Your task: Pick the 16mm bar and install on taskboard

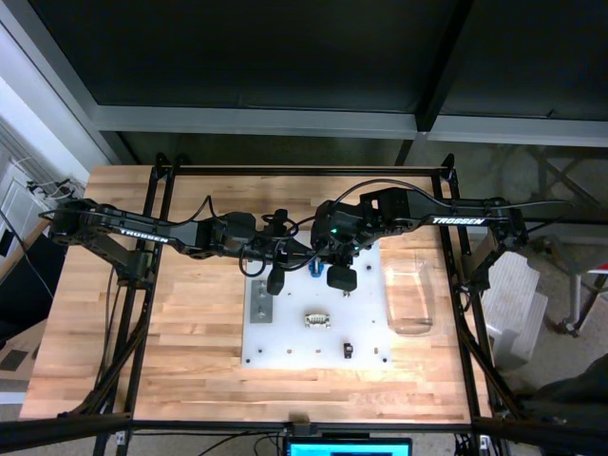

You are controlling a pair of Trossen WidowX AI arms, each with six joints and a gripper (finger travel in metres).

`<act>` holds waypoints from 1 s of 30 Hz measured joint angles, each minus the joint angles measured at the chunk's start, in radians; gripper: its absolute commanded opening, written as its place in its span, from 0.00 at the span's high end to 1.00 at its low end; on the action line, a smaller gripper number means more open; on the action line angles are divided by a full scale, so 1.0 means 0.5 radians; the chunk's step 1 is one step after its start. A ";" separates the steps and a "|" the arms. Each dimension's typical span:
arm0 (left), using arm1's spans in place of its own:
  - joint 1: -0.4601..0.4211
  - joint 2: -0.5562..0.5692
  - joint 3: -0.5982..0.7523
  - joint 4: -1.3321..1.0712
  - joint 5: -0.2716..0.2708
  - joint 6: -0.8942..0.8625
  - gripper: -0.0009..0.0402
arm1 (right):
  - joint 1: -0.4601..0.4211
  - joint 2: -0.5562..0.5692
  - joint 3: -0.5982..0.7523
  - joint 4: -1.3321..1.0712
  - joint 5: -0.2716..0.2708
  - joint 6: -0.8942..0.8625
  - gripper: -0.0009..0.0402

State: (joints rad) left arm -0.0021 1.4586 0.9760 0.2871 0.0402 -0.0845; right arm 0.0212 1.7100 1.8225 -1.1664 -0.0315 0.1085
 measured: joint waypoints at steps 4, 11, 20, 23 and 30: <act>0.000 0.000 0.000 -0.002 0.008 0.000 0.98 | 0.001 0.000 -0.001 0.000 0.001 0.000 0.98; 0.000 0.000 0.000 -0.003 0.014 0.002 0.97 | 0.001 0.000 -0.002 0.000 0.016 0.001 0.90; 0.000 -0.002 0.000 -0.006 0.018 0.025 0.98 | -0.002 -0.008 -0.002 0.002 0.036 -0.019 0.62; -0.001 -0.018 -0.002 -0.018 0.018 0.029 0.98 | -0.002 -0.012 -0.002 0.003 0.034 -0.024 0.53; 0.002 -0.065 -0.002 -0.043 -0.008 0.037 0.98 | 0.001 -0.098 -0.026 0.053 0.083 -0.069 0.42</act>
State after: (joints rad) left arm -0.0013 1.4261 0.9752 0.2653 0.0364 -0.0658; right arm 0.0216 1.6611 1.8095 -1.1397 0.0101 0.0738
